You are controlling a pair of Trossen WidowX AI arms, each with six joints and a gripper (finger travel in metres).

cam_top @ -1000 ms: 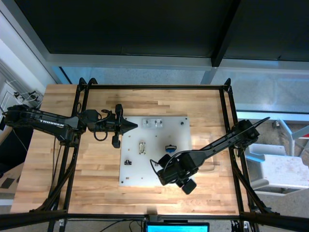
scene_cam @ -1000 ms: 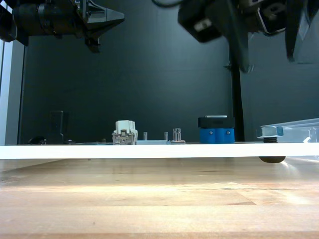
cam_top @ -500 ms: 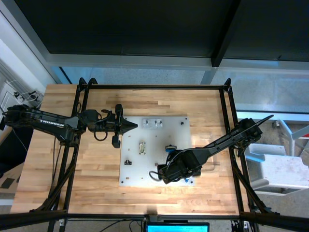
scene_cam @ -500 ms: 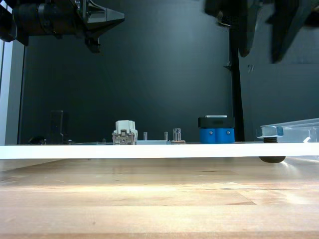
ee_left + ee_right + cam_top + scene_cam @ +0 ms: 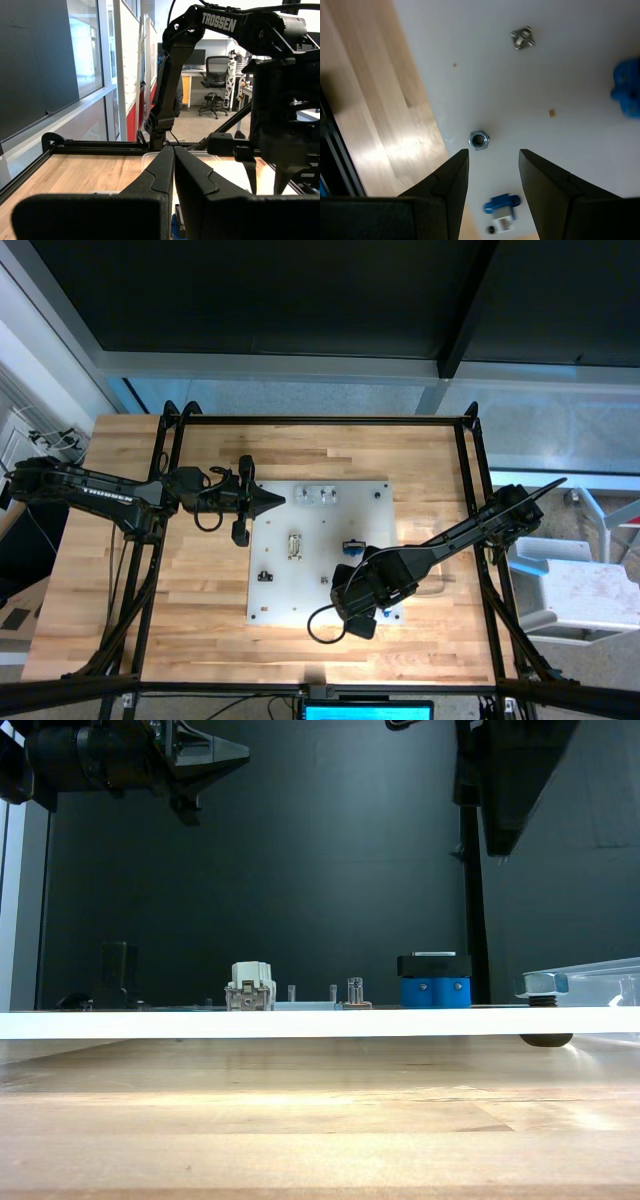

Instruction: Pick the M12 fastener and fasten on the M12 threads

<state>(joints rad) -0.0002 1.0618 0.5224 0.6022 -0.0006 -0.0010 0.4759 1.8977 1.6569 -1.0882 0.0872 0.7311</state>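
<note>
My right gripper [image 5: 491, 154] hangs released, its fingers [image 5: 451, 185] spread wide with nothing between them. It is up high over the near right corner of the white board [image 5: 280, 595], which lies in the middle of the worktop [image 5: 200, 640].

Looking down along that gripper, I see the M12 fastener [image 5: 479, 140] on the board. It sits just inside the board's edge, where the bare wood begins, and in line with the gap between my fingers, but well below them and untouched. From worktop height the fastener sits on top of the M12 threads [image 5: 543, 1002] with the black ribs showing beneath it, so it is on its stud but not run fully down. The clear tray [image 5: 600, 978] stands behind it, and the nut is not inside it. From above, my right arm covers that spot.

The blue connector blocks [image 5: 434, 990] stand on the board near the stud, on the side towards the board's middle and apart from it.

My left gripper [image 5: 173, 152] is clenched, finger against finger, grasping nothing. It hovers high at the board's far left edge, pointing towards the worktop's right side, well apart from the fastener.
</note>
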